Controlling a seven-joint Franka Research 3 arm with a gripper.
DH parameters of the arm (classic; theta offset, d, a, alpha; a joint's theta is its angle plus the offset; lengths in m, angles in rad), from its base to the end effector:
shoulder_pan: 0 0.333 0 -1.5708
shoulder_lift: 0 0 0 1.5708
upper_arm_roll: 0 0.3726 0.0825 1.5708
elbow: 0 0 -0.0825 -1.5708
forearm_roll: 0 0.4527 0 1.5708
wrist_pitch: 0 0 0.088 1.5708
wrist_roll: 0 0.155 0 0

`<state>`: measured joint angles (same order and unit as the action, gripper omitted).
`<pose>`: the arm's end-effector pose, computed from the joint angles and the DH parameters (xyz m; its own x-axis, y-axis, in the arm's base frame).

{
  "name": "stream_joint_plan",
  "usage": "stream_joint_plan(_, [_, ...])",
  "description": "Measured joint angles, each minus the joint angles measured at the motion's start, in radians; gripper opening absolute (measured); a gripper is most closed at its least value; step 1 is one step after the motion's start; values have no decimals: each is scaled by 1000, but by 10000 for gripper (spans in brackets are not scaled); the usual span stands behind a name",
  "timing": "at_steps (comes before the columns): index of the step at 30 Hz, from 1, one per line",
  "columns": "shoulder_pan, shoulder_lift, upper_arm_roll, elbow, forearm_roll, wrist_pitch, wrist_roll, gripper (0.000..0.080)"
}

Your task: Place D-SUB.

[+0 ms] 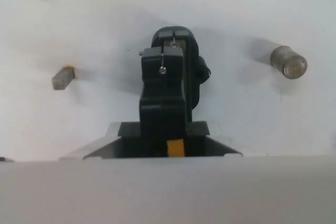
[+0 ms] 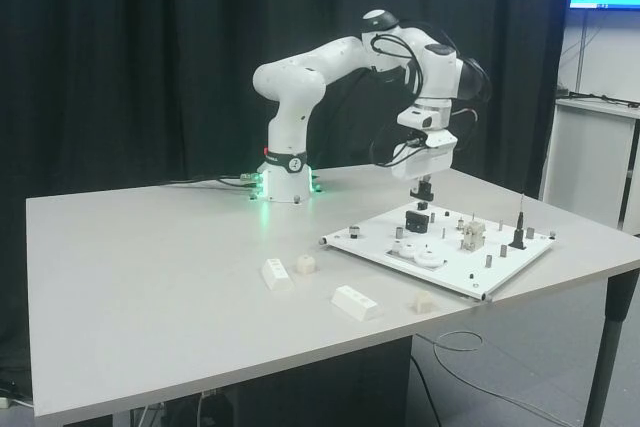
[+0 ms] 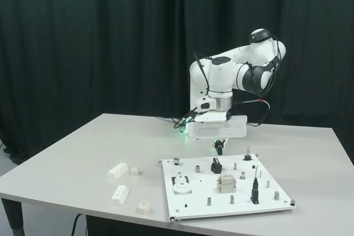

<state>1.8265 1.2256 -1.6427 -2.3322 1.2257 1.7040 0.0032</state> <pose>0.4925 0.1730 0.2459 0.8824 -0.4677 -0.0524 -0.4659 -0.8838 0.0433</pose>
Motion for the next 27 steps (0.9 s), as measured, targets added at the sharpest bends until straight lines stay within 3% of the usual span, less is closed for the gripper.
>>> stream_joint_plan(27, [20, 0, -5, -9, -3, -2, 25, 155])
